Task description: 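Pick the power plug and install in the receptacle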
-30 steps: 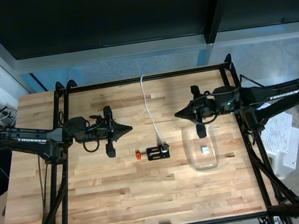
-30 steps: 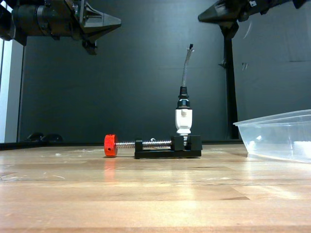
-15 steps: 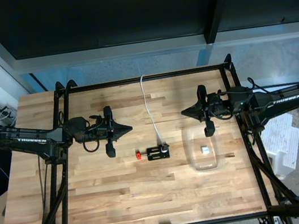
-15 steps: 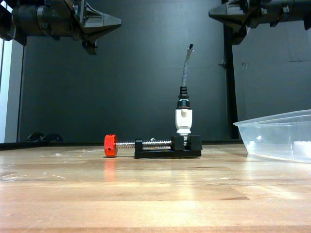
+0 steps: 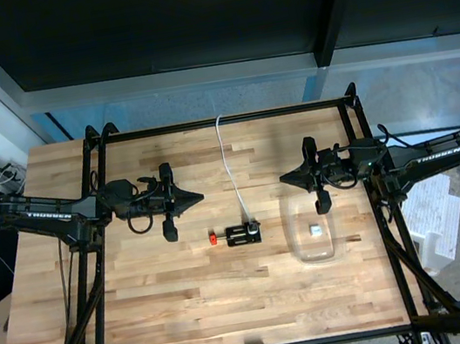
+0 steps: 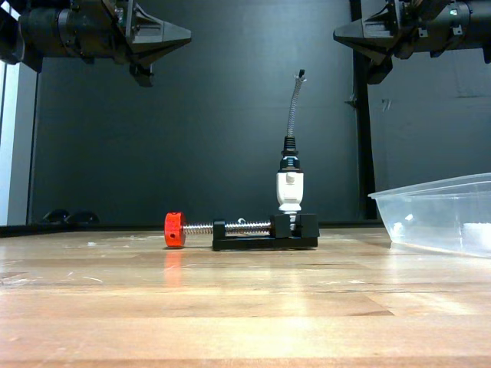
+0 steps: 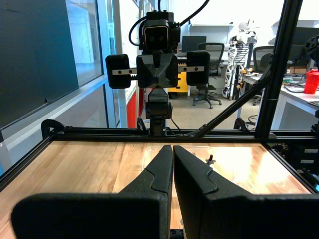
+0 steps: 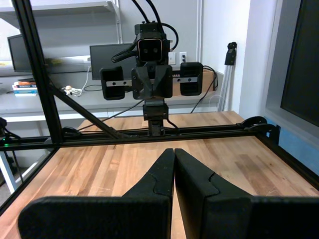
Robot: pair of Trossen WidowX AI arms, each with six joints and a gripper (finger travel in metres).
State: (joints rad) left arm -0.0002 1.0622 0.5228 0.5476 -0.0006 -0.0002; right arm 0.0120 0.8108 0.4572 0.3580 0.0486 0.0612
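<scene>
Wooden table [image 5: 190, 302] carries a black vise [image 6: 265, 234] near its middle, clamping the white socket [image 6: 289, 189] upright, and the small black plug [image 6: 288, 149] sits on top of it. Left gripper [image 5: 199, 198] and right gripper [image 5: 284, 179] hover high on either side, both closed and empty.

White "TROSSEN" lettering noted: on left arm [image 5: 47, 216] behind left pincer [image 5: 200, 198], on right arm [image 5: 433, 157] behind right pincer [image 5: 283, 179].
</scene>
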